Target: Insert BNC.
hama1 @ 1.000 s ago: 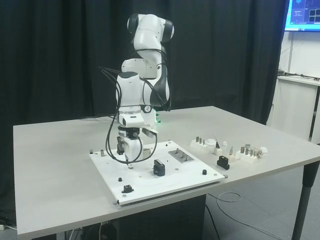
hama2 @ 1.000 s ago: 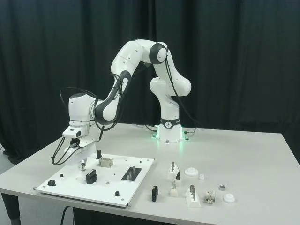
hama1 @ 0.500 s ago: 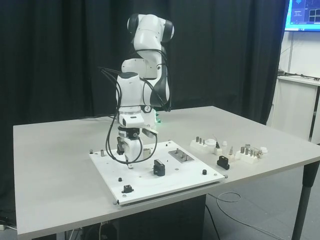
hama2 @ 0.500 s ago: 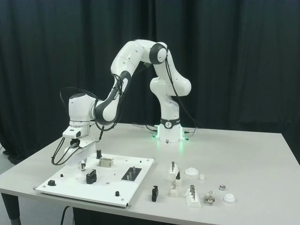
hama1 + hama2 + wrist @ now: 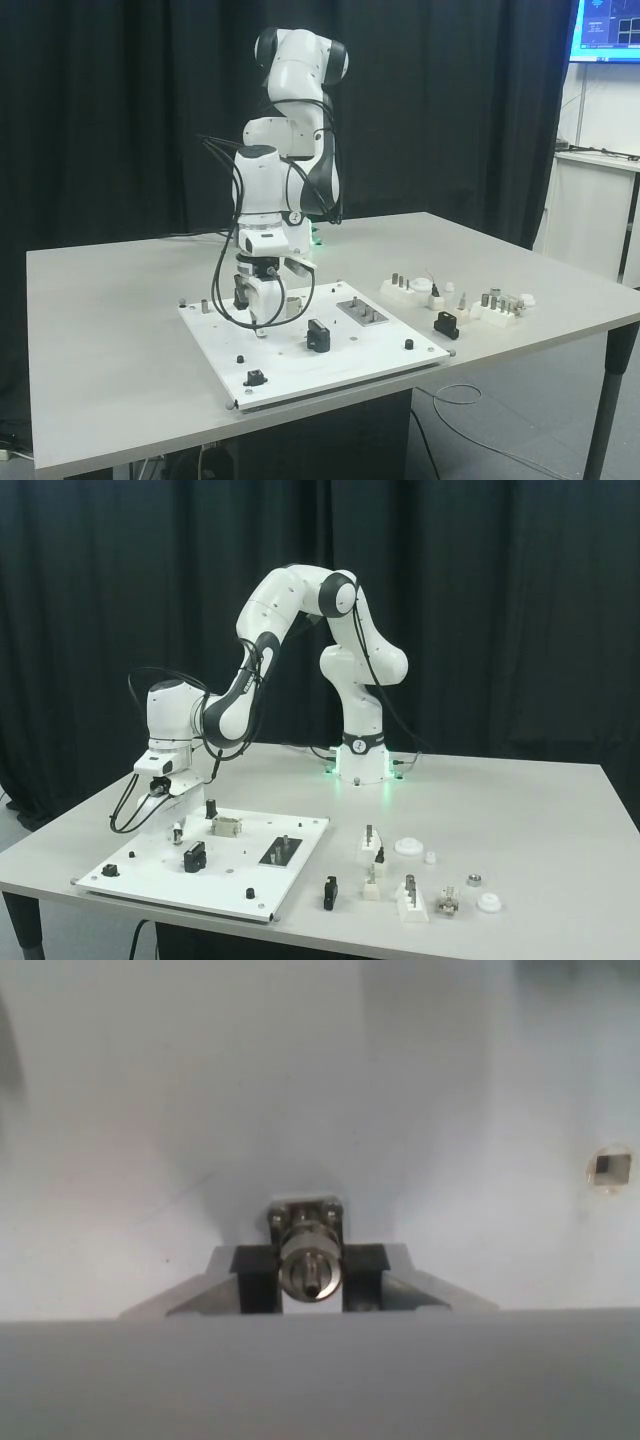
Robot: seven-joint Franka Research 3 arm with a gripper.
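Gripping the BNC connector (image 5: pixel 310 1260) is what the tool (image 5: pixel 311 1278) appears to be doing: in the wrist view its black pads (image 5: pixel 258 1278) press on either side of the metal barrel. Where do you read the part itself?

Right over the flanged socket (image 5: pixel 305 1212) on the white board (image 5: pixel 350 356), which lies on the grey desk (image 5: pixel 120 330). How deep it sits I cannot tell, because the barrel hides the joint.

That is your first risk, then. If the barrel is a little off the socket's axis and you push down, it may jam on the rim or cock sideways between the pads.

And the bayonet?

The same worry applies. If the slots and lugs are not lined up, downward force alone seats nothing, and a hard push could shift the board on the desk.

What about the grip?

Smooth metal against flat pads may slip when you twist, so the tool turns and the connector does not. Letting go before it locks may also leave it loose on the socket.
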